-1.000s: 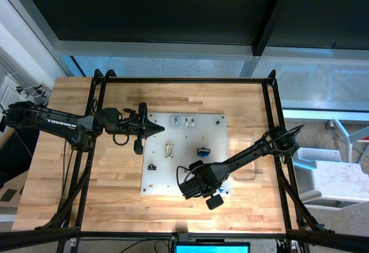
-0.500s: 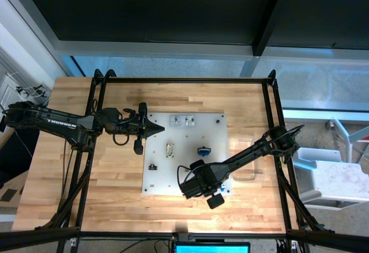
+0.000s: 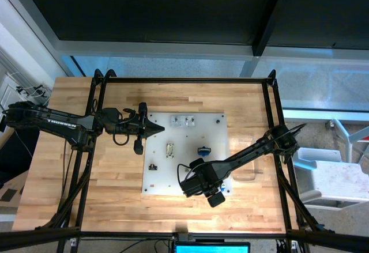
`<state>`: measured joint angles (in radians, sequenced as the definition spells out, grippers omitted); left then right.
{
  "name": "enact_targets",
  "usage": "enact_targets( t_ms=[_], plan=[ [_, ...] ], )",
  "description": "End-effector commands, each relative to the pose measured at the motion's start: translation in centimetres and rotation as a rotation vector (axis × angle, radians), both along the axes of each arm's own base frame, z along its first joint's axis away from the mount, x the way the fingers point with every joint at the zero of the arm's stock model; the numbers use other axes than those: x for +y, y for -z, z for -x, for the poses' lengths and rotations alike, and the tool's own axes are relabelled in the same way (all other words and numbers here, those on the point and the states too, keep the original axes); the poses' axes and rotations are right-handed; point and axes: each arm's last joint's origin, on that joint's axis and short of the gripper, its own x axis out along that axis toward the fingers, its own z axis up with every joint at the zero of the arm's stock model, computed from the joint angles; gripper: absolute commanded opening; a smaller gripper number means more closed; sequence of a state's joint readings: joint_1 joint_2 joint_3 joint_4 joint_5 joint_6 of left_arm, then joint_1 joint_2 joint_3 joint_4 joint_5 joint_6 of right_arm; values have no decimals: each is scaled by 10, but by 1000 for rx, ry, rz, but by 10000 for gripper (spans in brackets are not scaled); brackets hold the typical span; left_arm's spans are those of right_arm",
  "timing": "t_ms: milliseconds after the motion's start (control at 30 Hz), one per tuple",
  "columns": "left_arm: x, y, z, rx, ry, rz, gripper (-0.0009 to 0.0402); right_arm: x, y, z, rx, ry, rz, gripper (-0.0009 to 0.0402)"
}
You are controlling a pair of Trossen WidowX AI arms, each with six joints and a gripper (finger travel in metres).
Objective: Pick the M12 fastener and fasten on the M12 threads
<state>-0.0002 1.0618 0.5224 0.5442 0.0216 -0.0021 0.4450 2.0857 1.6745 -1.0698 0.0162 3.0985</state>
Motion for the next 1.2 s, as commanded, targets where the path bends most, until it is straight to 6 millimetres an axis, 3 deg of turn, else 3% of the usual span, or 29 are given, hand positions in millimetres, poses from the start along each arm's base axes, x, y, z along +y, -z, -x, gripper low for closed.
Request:
enact_targets(
  t_ms=[33, 467, 600, 900, 1200],
  plan=[
    [0, 0, 0, 0, 0, 0, 0, 0, -8, 1, -23, -17, -14, 182],
    [0, 0, 0, 0, 0, 0, 0, -5, -58, 18, -137, -307, -62, 189],
    [0, 0, 0, 0, 0, 0, 0, -7, -65, 25, -139, -595, -14, 190],
    [0, 0, 0, 0, 0, 0, 0, -5, -61, 21, -186, -1124, 70, 188],
    [0, 0, 0, 0, 0, 0, 0, -5, -58, 24, -183, -1845, 177, 188]
  ],
)
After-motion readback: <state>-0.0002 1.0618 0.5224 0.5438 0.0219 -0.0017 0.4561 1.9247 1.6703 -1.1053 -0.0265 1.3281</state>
